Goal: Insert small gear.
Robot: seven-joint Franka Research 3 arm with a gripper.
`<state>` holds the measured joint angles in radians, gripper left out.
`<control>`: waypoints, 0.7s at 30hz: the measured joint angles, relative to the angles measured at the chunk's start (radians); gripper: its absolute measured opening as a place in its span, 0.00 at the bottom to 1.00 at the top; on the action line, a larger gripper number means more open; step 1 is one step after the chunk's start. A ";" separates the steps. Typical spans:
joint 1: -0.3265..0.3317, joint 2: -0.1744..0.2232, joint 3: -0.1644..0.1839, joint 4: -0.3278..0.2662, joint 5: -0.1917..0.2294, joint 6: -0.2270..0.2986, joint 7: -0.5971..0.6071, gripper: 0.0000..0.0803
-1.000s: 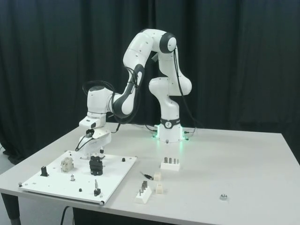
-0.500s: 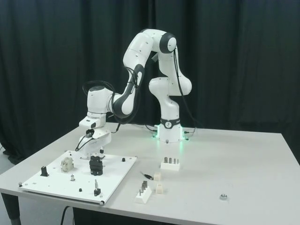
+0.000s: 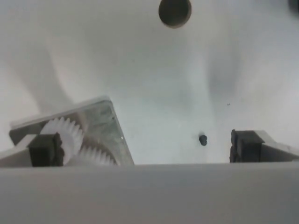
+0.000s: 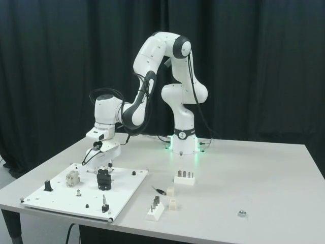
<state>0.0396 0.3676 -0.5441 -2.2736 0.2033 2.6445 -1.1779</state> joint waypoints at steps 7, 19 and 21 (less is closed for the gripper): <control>0.000 0.007 0.001 0.003 0.001 0.002 0.000 1.00; 0.000 0.007 0.002 0.004 0.002 0.002 0.000 1.00; 0.000 0.007 0.002 0.006 0.002 0.002 0.000 1.00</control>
<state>0.0395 0.3750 -0.5426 -2.2677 0.2052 2.6462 -1.1779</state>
